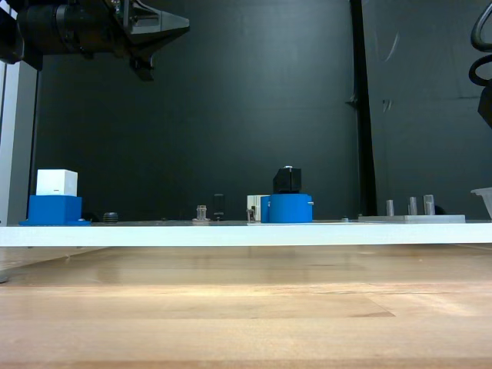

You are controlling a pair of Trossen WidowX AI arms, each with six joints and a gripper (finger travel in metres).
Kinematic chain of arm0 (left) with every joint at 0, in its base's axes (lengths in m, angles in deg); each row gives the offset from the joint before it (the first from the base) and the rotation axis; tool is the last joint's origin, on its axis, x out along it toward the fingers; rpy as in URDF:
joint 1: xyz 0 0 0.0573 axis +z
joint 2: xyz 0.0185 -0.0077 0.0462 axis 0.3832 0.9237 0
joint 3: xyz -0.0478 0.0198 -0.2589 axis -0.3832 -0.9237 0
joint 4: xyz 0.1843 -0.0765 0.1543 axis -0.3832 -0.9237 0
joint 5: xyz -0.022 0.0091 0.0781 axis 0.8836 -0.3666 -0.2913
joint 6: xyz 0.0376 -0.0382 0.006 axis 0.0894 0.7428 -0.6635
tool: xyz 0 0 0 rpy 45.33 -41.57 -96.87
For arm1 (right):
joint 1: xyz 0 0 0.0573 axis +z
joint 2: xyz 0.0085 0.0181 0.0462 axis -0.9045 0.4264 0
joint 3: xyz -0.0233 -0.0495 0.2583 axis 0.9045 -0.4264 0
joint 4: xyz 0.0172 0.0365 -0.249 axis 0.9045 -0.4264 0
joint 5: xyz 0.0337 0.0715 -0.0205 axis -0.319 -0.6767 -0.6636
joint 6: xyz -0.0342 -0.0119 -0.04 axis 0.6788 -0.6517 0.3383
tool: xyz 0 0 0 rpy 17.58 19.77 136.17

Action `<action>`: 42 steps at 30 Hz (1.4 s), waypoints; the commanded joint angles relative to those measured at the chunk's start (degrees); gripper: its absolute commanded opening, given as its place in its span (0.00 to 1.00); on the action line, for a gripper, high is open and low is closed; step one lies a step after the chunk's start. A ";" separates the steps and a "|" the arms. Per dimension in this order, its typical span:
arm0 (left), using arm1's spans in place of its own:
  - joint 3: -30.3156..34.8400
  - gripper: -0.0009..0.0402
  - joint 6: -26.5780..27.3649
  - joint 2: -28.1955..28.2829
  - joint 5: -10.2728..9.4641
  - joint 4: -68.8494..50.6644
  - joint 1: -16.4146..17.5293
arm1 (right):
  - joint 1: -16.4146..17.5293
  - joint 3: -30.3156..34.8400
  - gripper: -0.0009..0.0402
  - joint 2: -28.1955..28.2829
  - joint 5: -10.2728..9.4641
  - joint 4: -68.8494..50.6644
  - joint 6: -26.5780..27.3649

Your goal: Pick the 16mm cylinder and place it in the container

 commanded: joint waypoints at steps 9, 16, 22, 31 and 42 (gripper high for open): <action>0.00 0.02 -0.02 0.02 0.00 0.00 0.02 | 0.00 0.17 0.37 0.04 0.61 -1.09 0.07; 0.00 0.02 -0.02 0.02 0.00 0.00 0.02 | 0.00 3.54 0.39 0.04 4.52 -7.61 1.18; 0.00 0.02 -0.02 0.02 0.00 0.00 0.02 | 0.02 7.34 0.39 0.02 4.83 -11.87 1.18; 0.00 0.02 -0.02 0.02 0.00 0.00 0.00 | 0.11 11.06 0.39 0.59 3.76 -17.11 1.18; 0.00 0.02 -0.02 0.02 0.00 0.00 0.00 | 0.11 13.75 0.38 1.86 3.02 -19.50 0.92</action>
